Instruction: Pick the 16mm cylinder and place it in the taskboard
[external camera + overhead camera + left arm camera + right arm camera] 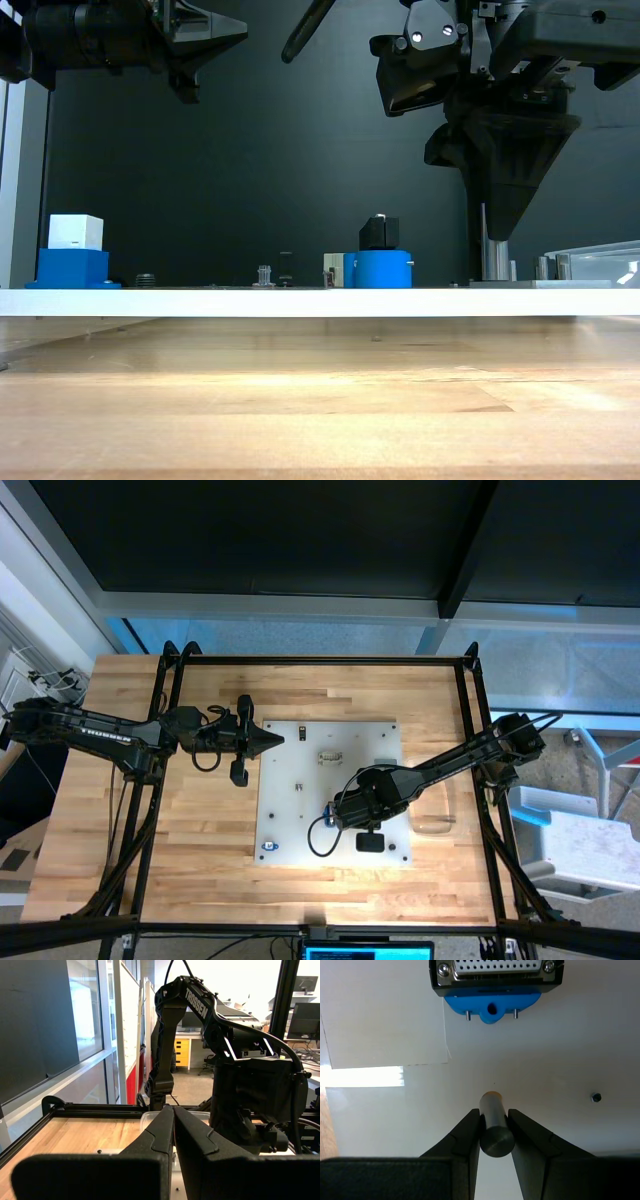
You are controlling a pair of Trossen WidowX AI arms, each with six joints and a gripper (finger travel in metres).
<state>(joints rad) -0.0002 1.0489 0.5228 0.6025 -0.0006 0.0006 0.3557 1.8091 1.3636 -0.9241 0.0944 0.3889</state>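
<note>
A pale wood table (200, 860) inside a black frame carries the taskboard (285, 830), its near edge closest to the viewer. Over the board's near-right part the right gripper (493, 1116) points straight down, its jaws pinching the cylinder (495, 1127) between them. The peg's long axis is upright, in line with the fingers, and it sticks out below their tips. In the low view its lower end reaches down to the board's surface, or very nearly. Whether it is already in a hole or only resting above one cannot be told. Just beyond the peg on the board is a blue fitting (492, 1004). Farther back, over the board's left edge, the left gripper (270, 738) hangs well above the board with its jaws pressed together on nothing. The right arm is plainly the nearer one, so the placing should be a straight downward push.
</note>
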